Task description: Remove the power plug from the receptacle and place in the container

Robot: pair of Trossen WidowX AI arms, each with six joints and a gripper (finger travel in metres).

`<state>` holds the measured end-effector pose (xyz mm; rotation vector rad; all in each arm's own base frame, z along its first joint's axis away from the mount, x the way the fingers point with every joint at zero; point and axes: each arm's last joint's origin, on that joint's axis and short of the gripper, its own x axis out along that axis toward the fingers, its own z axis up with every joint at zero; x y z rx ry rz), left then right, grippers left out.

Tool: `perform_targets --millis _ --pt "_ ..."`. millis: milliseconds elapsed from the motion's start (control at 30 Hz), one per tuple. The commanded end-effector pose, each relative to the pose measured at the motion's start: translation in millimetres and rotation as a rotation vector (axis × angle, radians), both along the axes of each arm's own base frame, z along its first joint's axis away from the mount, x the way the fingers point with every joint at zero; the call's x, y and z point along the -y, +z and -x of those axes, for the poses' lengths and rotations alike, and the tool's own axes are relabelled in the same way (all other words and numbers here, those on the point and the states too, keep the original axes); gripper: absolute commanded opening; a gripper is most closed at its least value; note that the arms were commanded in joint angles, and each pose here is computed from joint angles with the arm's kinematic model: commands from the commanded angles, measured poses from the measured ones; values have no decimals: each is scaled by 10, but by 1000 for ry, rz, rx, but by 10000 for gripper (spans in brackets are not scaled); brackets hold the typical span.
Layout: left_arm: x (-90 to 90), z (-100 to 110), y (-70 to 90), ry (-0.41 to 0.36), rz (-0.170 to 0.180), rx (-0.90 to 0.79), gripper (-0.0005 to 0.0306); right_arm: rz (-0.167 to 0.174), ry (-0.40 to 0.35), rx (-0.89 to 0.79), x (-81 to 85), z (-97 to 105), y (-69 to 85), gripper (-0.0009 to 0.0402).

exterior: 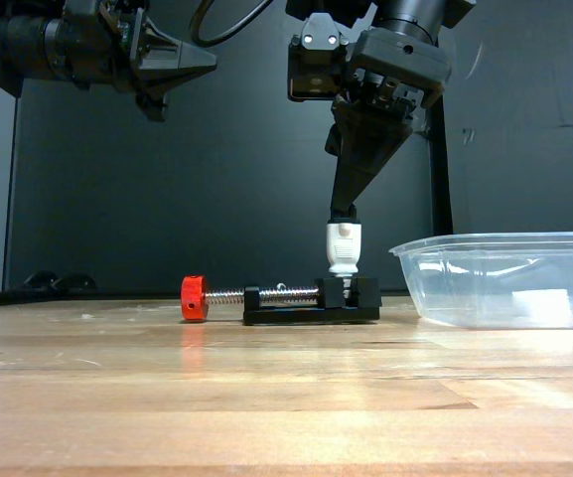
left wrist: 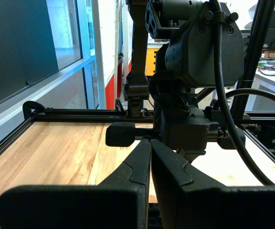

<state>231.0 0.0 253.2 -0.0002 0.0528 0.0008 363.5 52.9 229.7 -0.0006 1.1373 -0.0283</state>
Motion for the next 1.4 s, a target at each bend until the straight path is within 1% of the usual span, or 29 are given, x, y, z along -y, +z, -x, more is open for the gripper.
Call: perform_targets --millis 33,333,800,1067,1233,1400 --pt "-1 -1 -1 0 0 0 0 0 -1 5 2 -5 49 0" --pt "-1 -1 -1 0 0 0 0 0 -2 14 14 -5 114 0" --pt "0 -1 -1 0 0 0 0 -3 -4 30 31 20 175 0" --pt "-1 -1 -1 0 0 0 0 0 -5 20 58 94 258 0" --pt "0 0 5 0 0 5 0 -1 -6 29 66 148 338 0" --pt "0 -1 -1 0 0 0 0 -2 -9 21 69 183 366 0"
